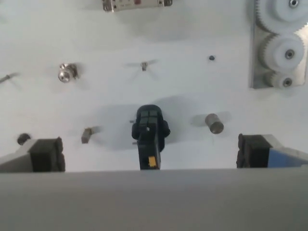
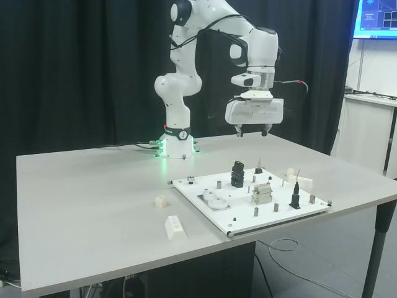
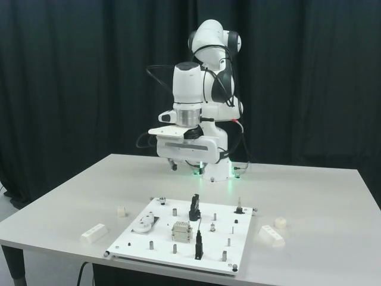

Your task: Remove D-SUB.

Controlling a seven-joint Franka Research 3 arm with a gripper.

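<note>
While the arm hangs high over the white board (image 2: pixel 205 214), nothing is gripped: the tool (image 2: pixel 252 131) is spread wide and empty, well above everything. In the wrist view its two black pads (image 1: pixel 47 155) sit far apart with a black plug (image 1: pixel 150 130) centred between them, so the arm looks lined up on that plug, not on the task part.

The D-SUB connector (image 3: pixel 181 232) I take to be the grey metal block with its housing, seated upright near the middle of the board, toward the front edge. It shows only at the margin of the wrist view (image 1: pixel 136 4), so my read is the tool needs a sideways shift before coming down.

Board layout looks deliberate: parts spaced apart so open fingers can straddle one without hitting neighbours. White gears (image 1: pixel 284 45) sit on a plate off to one side, short metal pegs (image 1: pixel 214 123) stand between. A second black plug (image 3: pixel 198 245) stands close to the connector; that's the clash risk on descent.

Loose white blocks (image 2: pixel 174 226) lie on the counter (image 2: pixel 80 192), off the board, out of the way.

Task not started.
</note>
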